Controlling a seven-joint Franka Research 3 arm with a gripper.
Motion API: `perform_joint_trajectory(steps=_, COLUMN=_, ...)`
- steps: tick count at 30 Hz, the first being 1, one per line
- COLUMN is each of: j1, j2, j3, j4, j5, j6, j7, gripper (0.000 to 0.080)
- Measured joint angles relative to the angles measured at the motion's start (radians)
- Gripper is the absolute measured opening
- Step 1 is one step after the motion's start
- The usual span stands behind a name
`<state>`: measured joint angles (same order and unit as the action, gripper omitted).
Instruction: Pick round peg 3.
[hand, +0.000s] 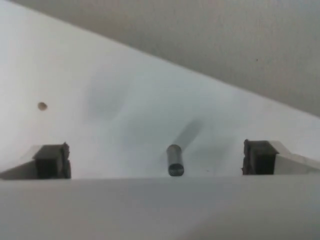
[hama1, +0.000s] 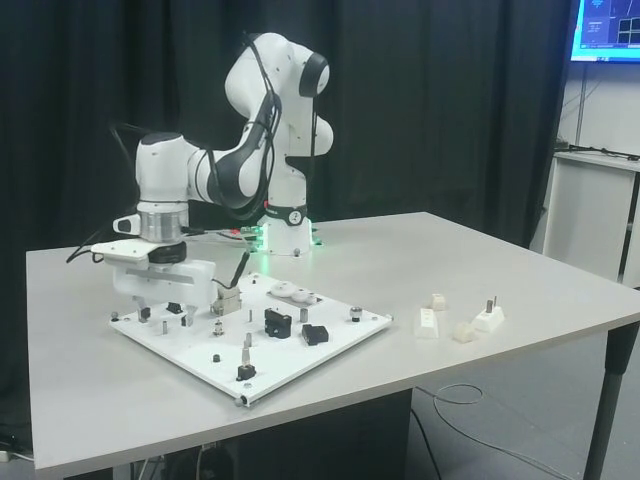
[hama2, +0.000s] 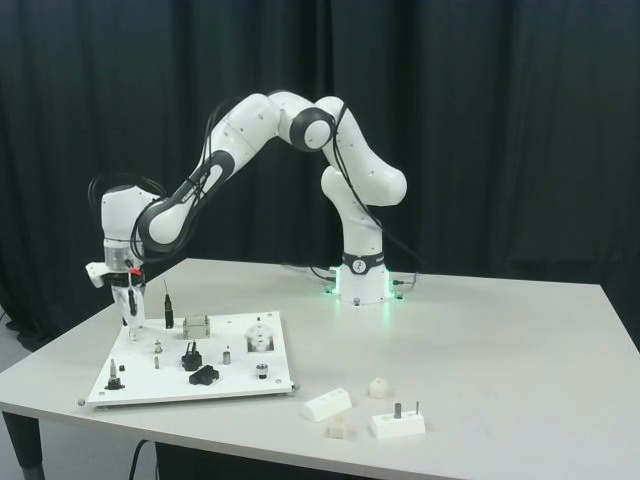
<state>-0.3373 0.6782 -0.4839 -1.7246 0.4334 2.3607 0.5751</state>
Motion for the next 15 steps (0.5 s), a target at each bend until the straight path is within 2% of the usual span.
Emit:
perform_joint_trajectory(steps=1, j1=0.002, j2=-0.002, j3=-0.002, j4=0.001, j5=0.0, j6=0.0, j7=0.0, gripper=0.0687)
perform_joint_trajectory(steps=2, j1=0.005, j2=-0.006, j3=-0.005, j4=0.001, j5=0.0, j6=0.0, j7=0.001, gripper=0.0778)
perform_joint_trajectory(steps=15, j1=0.027, j2=-0.033, j3=-0.033, j4=0.001, j5=-0.001, j6=-0.001, j7=0.045, gripper=0.0794)
